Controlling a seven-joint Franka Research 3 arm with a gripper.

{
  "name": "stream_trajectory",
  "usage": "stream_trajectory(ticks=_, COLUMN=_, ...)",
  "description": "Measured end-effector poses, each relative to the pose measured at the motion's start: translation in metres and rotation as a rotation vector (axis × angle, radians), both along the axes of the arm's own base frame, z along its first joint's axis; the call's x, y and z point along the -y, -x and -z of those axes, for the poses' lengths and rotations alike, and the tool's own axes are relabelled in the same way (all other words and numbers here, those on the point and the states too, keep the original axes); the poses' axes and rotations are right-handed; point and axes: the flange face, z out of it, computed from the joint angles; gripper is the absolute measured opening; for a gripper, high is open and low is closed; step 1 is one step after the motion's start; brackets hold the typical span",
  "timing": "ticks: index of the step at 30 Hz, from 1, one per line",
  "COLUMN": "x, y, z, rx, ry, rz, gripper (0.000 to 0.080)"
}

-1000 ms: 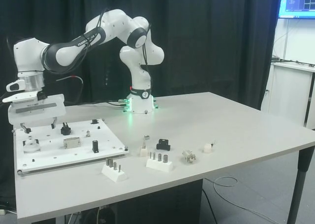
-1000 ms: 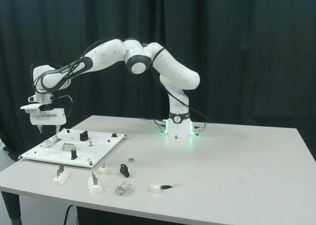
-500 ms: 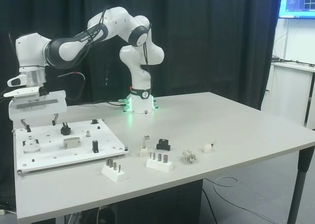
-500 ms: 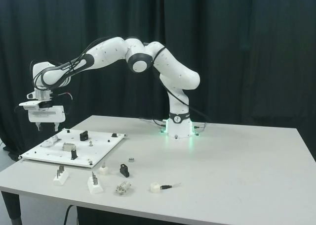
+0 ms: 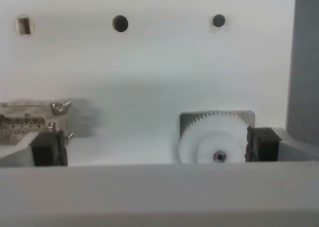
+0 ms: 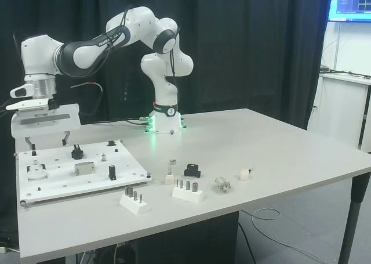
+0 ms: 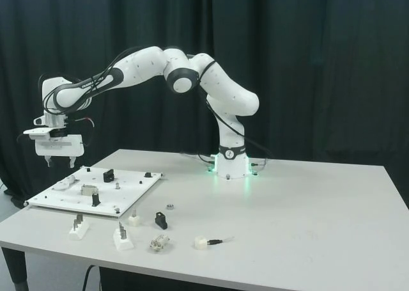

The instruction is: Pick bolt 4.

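Wrist view: the tool [image 5: 149,147] hangs above the white board [image 5: 159,67], its two black fingertips [image 5: 48,148] spread wide with nothing between them. A white gear [image 5: 214,139] lies below, close to one fingertip, and a metal connector [image 5: 25,119] sits near the other. No bolt shows here.

First room view: the tool [image 6: 45,141] hovers over the board's far left edge, clear of every part. Two white holders with upright bolts [image 6: 134,195] stand on the grey tabletop [image 6: 261,154] at about 5 o'clock from the board; which one is bolt 4 I cannot tell.

Second room view: the same gap shows, tool high, bolts well apart. By my judgement the pick has not begun: approach, descent and grasp all remain.
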Motion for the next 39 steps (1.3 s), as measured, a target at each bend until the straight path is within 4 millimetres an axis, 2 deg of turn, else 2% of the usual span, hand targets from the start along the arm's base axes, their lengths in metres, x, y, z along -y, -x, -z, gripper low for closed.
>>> stream_trajectory(ticks=8, x=-0.01, y=-0.007, z=-0.003, rx=-0.012, ry=-0.017, rz=-0.021, gripper=0.08)
stream_trajectory(ticks=18, x=-0.037, y=-0.012, z=-0.001, rx=-0.046, ry=-0.085, rz=-0.036, gripper=0.08)
stream_trajectory(ticks=28, x=-0.08, y=-0.013, z=0.008, rx=-0.07, ry=-0.145, rz=-0.046, gripper=0.08)
stream_trajectory(ticks=39, x=-0.134, y=-0.019, z=0.025, rx=-0.078, ry=-0.127, rz=-0.03, gripper=0.08)
